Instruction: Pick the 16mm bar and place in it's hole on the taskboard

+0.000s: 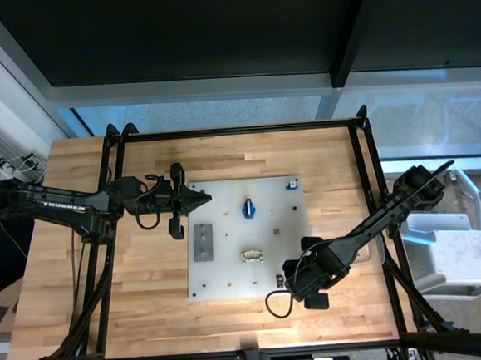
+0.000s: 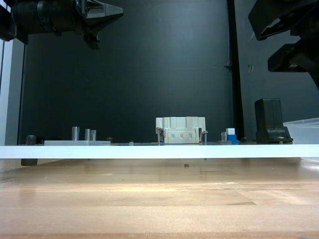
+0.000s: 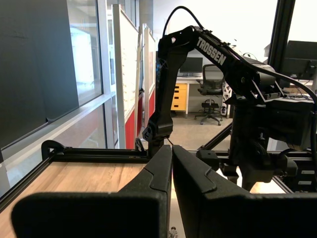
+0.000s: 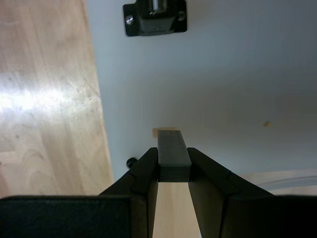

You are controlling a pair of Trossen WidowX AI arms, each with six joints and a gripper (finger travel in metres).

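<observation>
"TROSSEN" on the right arm point(image 3: 216, 52)

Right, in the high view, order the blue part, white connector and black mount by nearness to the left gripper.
1. Blue part, mid-board, just right of the left gripper.
2. White connector, toward the board's near edge.
3. Black mount, near-right corner, beside the right gripper holding the 16mm bar.

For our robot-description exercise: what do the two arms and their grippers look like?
Both arms are matte black with jointed, boxy links. The left arm carries white TROSSEN lettering; so does the right arm. Black cables loop near each wrist. The left gripper and right gripper have flat, tapering black fingers.
</observation>
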